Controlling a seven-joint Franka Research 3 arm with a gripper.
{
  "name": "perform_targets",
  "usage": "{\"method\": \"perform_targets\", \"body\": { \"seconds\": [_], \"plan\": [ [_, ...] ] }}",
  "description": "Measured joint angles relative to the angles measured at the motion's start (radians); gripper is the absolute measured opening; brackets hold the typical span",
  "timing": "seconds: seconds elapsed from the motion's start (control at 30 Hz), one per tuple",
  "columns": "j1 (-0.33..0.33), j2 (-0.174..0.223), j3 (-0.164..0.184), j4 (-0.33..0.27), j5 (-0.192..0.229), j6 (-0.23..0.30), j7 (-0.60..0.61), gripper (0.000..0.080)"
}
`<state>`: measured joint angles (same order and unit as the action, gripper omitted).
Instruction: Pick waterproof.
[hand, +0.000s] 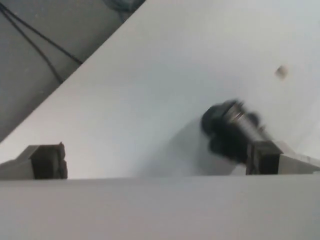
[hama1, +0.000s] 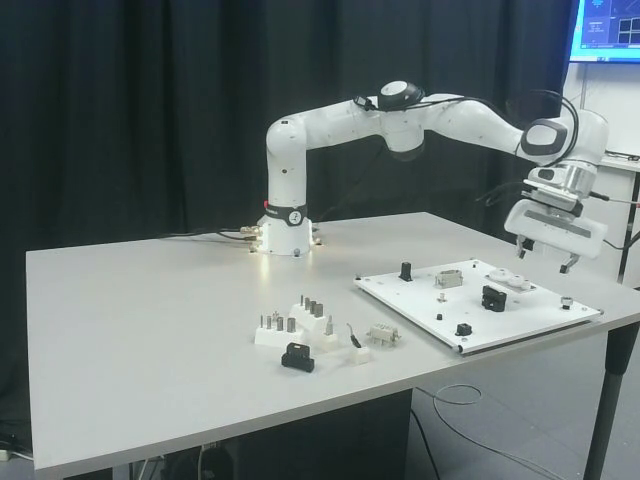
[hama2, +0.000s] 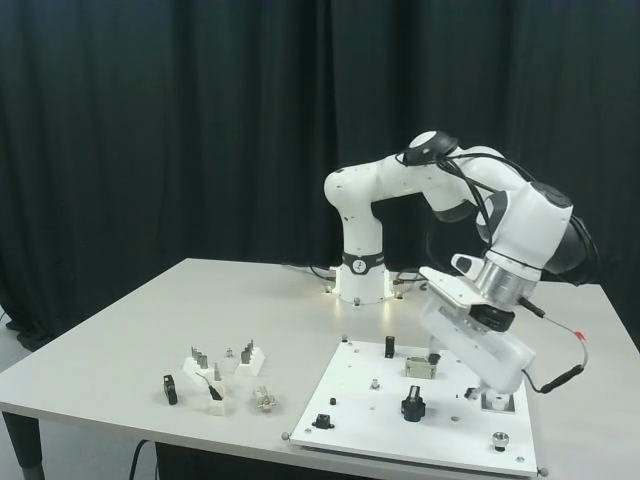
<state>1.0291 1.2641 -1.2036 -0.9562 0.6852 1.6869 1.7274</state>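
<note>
A small round connector with a grey top (hama1: 566, 302) (hama2: 500, 438) stands at the near right corner of the white board (hama1: 420, 300) (hama2: 360, 410). My gripper (hama1: 545, 262) hangs open above the board's far right part, a little above a white block (hama1: 520, 278) and apart from it. In the wrist view the gripper (hand: 155, 160) has its fingers (hand: 47, 161) wide apart with nothing between them. A blurred black round part with a grey piece (hand: 232, 127) lies beside one fingertip. In the second room view the hand (hama2: 480, 345) hides the fingertips.
The board also carries a black block (hama1: 492, 297), a black knob (hama2: 413, 406), a grey connector (hama1: 447, 279) and a black post (hama1: 406, 271). White holders with grey pins (hama1: 300, 318) and loose parts lie on the grey table (hama1: 140, 310). Cables (hand: 35, 37) run beyond the board's edge.
</note>
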Motion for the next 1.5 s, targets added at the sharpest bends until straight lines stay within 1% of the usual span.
{"method": "perform_targets", "body": {
  "seconds": [0.27,0.47,0.73,0.97,1.23,1.5],
  "plan": [
    [-0.019,0.000,-0.017,-0.001,-0.028,-0.033,-0.130,0.0800],
    [-0.037,0.000,-0.031,-0.003,-0.030,-0.056,-0.224,0.0800],
    [-0.058,0.000,-0.051,-0.008,-0.032,-0.085,-0.382,0.0800],
    [-0.069,0.002,-0.073,-0.023,-0.043,-0.108,-0.503,0.0800],
    [-0.068,0.005,-0.092,-0.073,-0.070,-0.110,-0.614,0.0800],
    [-0.062,0.021,-0.120,-0.137,-0.071,-0.107,-0.730,0.0800]
  ]
}}
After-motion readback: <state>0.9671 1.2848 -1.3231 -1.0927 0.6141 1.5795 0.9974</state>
